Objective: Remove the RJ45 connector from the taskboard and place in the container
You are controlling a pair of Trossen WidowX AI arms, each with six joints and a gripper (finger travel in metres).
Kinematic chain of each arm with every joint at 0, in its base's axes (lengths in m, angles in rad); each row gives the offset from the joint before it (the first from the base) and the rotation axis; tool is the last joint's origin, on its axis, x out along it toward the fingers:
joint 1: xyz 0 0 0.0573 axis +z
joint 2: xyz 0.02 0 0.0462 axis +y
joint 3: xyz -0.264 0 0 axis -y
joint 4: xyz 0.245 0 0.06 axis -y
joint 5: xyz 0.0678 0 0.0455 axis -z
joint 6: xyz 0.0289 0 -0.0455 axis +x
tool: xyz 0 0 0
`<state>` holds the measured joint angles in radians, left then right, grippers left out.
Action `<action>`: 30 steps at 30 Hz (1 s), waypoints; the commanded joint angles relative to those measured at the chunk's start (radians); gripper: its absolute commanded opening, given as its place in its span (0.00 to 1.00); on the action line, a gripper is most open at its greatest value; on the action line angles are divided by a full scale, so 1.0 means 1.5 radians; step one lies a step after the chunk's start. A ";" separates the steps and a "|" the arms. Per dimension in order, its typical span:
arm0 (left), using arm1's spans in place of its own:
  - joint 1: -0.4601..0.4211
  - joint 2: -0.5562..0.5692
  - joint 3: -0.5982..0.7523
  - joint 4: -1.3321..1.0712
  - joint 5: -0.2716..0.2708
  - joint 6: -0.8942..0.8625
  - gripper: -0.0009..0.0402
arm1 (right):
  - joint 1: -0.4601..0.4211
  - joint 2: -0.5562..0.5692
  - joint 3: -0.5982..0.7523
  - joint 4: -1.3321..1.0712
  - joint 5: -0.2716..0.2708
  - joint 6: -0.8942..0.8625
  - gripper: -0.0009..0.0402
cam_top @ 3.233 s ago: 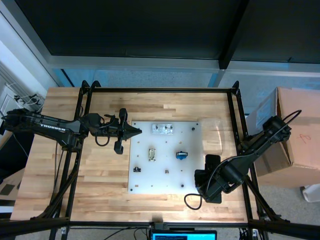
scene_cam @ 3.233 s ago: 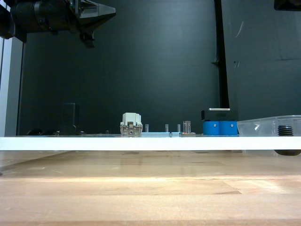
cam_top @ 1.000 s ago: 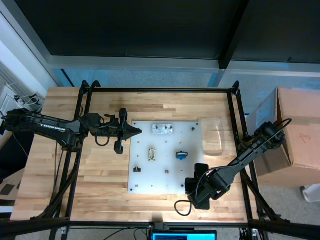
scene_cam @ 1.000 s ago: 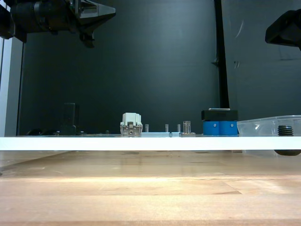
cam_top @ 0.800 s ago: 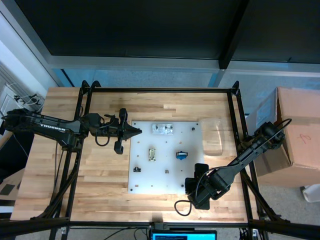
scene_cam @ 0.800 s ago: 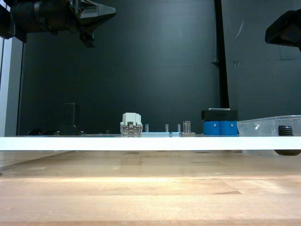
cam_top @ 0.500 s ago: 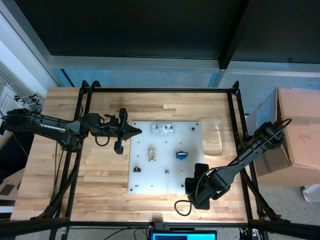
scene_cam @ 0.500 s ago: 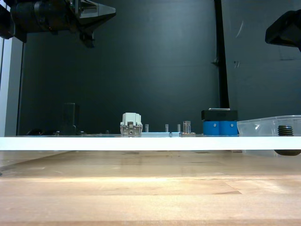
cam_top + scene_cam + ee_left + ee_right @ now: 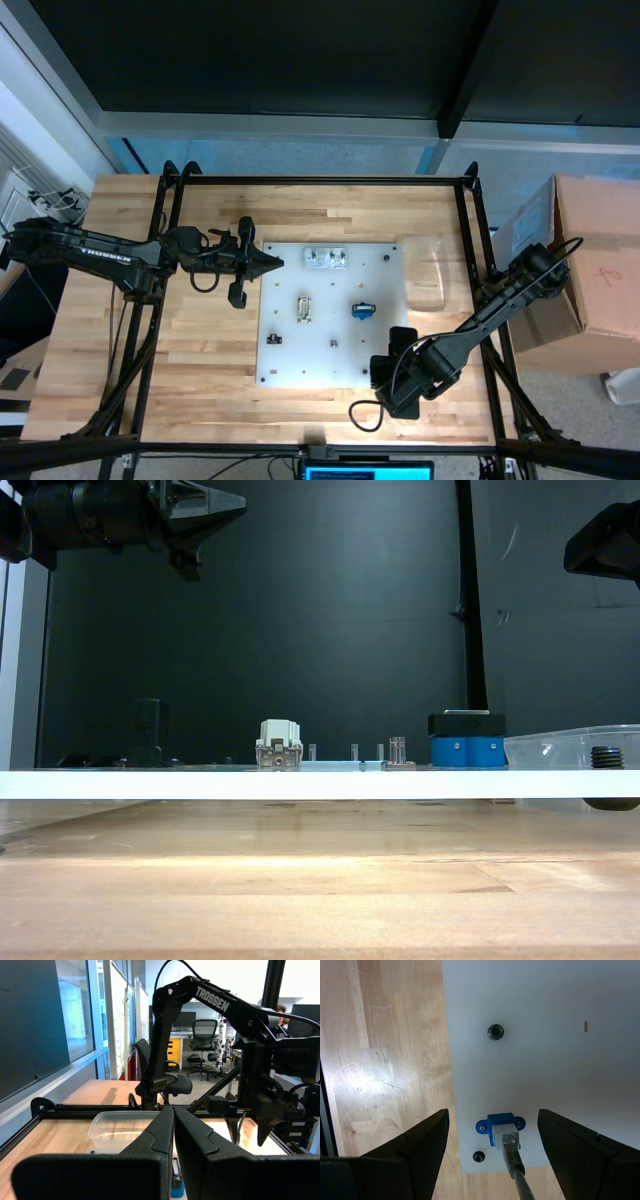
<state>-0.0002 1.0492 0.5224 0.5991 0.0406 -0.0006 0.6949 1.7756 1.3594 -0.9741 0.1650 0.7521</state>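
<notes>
The RJ45 connector (image 9: 508, 1141) sits plugged into its blue mount (image 9: 500, 1122) near a corner of the white taskboard (image 9: 545, 1075), with its grey cable (image 9: 518, 1178) trailing off the board. My right gripper (image 9: 492, 1116) hovers above it, open, one finger on each side and clear of it. In the high view the right gripper (image 9: 401, 347) covers the board's near right corner and hides the connector. The left gripper (image 9: 271, 262) is shut and empty, held high by the board's left edge (image 9: 232, 502). The clear container (image 9: 425, 272) stands right of the board.
The taskboard (image 9: 330, 355) also carries a beige connector (image 9: 303, 309), a blue fitting (image 9: 362, 310) and silver parts (image 9: 325, 259). A black frame (image 9: 470, 230) runs around the table. A cardboard box (image 9: 585, 270) stands off the right edge.
Since 3.2 s ago the right arm has swung left and nearer, over the board's near right corner, and come into the low view. Nothing has moved in the last second.
</notes>
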 commanded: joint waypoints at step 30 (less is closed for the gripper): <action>0.000 0.000 0.000 0.000 0.000 0.000 0.02 | 0.001 -0.002 -0.001 -0.005 0.001 -0.007 0.23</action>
<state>-0.0002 1.0492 0.5228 0.5987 0.0406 -0.0002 0.6952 1.7756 1.3575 -0.9825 0.1677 0.7425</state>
